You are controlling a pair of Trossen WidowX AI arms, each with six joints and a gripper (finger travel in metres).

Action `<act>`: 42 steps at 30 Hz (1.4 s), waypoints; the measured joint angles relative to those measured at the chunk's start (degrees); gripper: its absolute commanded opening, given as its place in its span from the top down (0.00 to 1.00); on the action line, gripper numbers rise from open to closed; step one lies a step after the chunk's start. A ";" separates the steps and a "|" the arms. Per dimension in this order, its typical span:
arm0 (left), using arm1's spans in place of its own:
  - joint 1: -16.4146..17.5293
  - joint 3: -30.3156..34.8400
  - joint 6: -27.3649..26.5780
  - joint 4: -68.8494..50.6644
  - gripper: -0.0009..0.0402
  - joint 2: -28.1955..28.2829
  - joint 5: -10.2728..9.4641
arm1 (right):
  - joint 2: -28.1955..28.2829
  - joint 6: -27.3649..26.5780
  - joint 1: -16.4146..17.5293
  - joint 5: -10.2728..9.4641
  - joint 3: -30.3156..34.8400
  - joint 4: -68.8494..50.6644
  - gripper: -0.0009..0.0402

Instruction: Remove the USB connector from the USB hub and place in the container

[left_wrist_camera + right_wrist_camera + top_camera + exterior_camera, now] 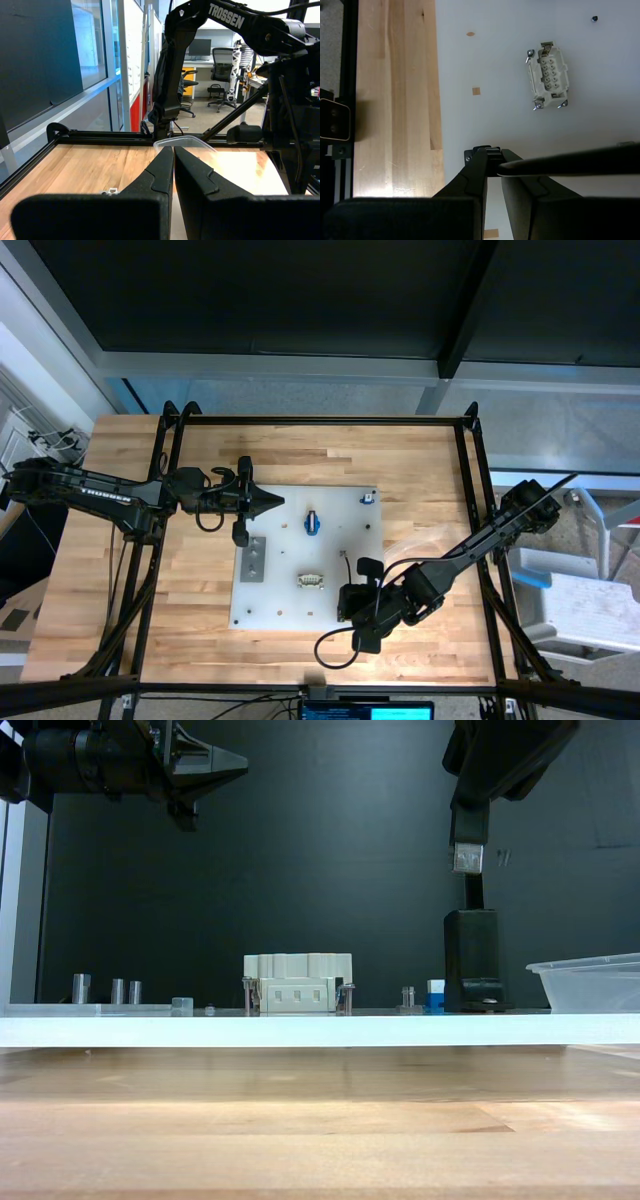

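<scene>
The right claw (pixel 468 828) hangs over the near part of the white board (pixel 290 540), clenched on the USB connector (pixel 467 857). The connector's silver tip points down just above the black USB hub (pixel 472 960), and from the low view I cannot tell whether it has fully cleared the socket. Its cable (pixel 328 650) curls out over the table (pixel 150 620) in a loop. The left claw (pixel 262 502) is pinched shut on nothing, held high over the board's far left corner. The clear container (pixel 590 982) sits just off the board to the right. If the right claw swings sideways too low, the tip could catch the hub and knock it over, or twist in the grip. The trailing loop could also snag, or hang over the light dish's rim and drag the plug back out.
</scene>
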 measured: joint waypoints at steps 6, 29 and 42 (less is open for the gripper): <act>0.00 0.02 0.00 0.00 0.98 0.00 0.00 | -0.11 -0.07 -0.02 -0.81 -0.02 -0.04 0.98; 0.00 0.00 -0.02 0.00 0.98 0.02 0.00 | -12.39 2.56 0.26 -3.93 -6.27 -12.24 0.98; 0.00 0.02 -0.02 0.00 0.98 0.02 0.00 | -23.45 5.57 0.48 -4.92 -18.49 -11.91 0.98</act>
